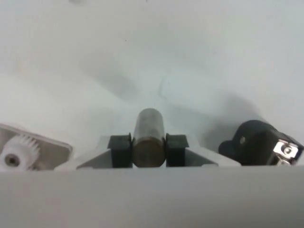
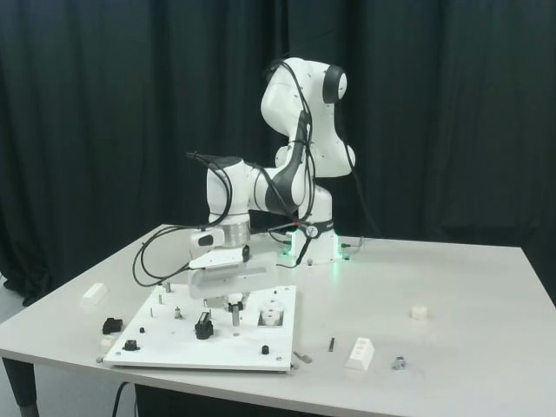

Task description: Place round peg 4.

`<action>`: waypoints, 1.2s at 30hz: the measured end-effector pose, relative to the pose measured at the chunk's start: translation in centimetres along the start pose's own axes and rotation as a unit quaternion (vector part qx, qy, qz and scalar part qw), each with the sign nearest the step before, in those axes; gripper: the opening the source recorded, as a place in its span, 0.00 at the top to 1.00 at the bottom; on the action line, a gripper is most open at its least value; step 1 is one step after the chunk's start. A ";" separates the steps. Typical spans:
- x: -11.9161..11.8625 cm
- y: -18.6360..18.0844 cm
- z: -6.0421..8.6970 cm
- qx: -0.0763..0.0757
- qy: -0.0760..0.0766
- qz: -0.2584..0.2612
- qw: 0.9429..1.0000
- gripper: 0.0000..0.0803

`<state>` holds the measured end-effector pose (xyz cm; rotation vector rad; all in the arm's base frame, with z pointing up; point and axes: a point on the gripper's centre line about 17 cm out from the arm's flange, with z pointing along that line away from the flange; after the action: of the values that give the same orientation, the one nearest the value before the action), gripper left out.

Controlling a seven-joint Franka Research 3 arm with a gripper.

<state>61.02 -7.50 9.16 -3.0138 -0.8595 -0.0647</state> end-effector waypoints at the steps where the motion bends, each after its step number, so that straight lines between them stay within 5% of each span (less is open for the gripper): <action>1: 0.0 0.0 -0.2 0.000 0.000 -0.001 1.000 0.81; 14: -0.3 0.4 -1.7 -0.002 0.002 -0.001 1.000 0.81; 36: -0.4 0.6 -1.9 -0.006 0.001 -0.003 1.000 0.81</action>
<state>60.93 -8.31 11.05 -3.0208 -0.8719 -0.0731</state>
